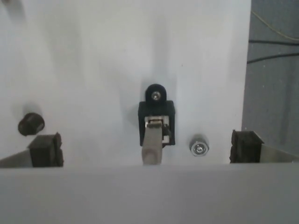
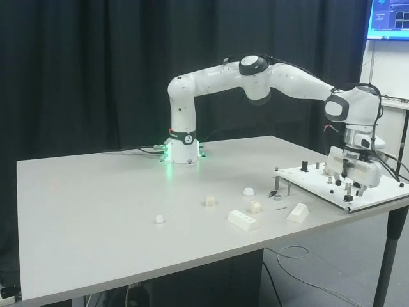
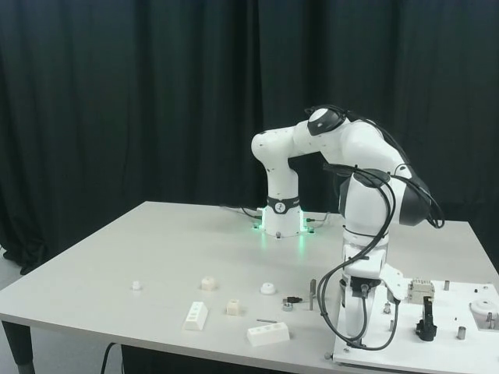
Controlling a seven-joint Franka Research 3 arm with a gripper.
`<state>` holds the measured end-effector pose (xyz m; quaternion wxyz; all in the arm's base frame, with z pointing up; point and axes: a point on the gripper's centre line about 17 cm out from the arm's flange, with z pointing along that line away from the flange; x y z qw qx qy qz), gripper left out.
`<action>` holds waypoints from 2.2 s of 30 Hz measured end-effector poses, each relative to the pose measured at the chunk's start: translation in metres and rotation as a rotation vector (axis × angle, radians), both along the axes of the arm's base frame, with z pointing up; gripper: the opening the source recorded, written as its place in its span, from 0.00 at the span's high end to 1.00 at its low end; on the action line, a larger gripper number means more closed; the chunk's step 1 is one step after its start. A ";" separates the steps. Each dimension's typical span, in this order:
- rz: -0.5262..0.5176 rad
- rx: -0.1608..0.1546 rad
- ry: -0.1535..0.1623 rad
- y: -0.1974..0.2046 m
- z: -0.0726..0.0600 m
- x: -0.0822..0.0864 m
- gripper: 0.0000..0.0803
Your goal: Remove Ethernet.
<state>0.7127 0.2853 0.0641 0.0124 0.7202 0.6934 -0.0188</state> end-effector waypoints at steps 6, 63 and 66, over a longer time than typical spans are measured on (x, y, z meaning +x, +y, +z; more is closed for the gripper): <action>0.014 0.002 0.004 0.000 -0.002 -0.001 0.00; 0.065 -0.009 -0.022 0.002 -0.011 0.006 0.90; 0.064 -0.009 -0.022 0.002 -0.011 0.006 0.90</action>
